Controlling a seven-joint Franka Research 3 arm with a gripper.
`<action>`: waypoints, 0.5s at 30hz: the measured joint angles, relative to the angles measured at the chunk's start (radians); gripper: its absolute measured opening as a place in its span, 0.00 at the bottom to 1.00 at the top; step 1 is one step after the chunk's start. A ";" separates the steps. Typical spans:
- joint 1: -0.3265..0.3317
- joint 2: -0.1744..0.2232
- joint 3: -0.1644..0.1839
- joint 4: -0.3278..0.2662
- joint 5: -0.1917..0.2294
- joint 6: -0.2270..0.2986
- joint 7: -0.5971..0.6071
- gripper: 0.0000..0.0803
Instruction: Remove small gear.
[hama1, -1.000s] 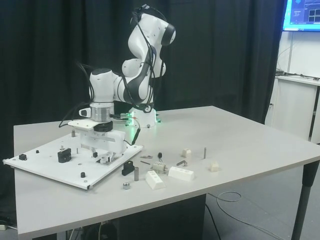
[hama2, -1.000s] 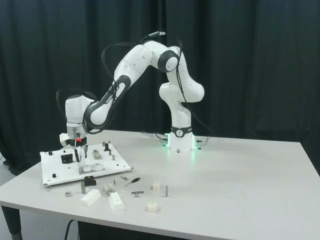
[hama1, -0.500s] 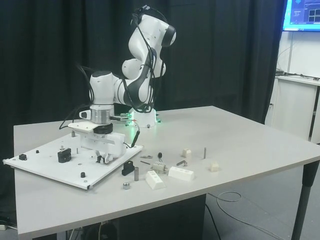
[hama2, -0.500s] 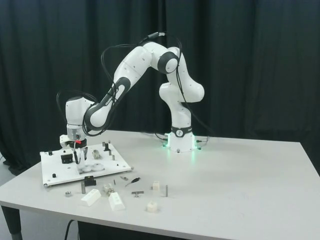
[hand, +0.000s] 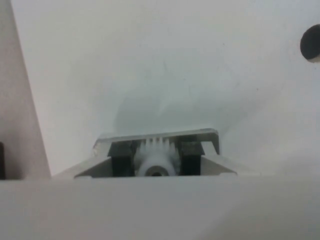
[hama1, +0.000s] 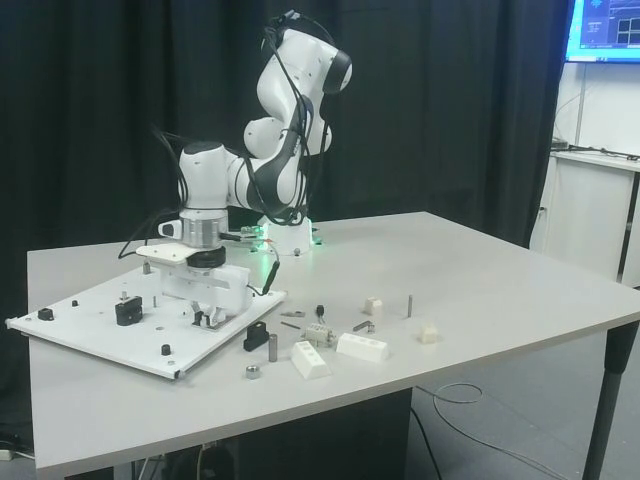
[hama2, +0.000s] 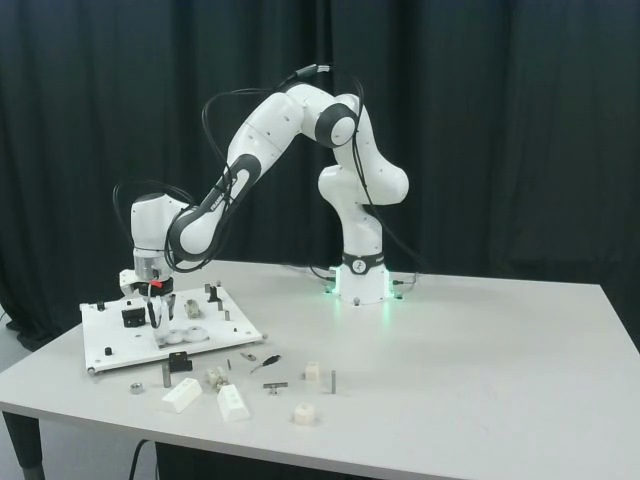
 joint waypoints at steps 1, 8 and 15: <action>0.000 0.000 0.000 0.000 0.000 0.000 0.000 0.24; 0.000 0.000 0.000 0.000 0.000 0.000 -0.008 0.24; -0.001 0.000 0.000 0.002 0.001 -0.003 0.000 0.24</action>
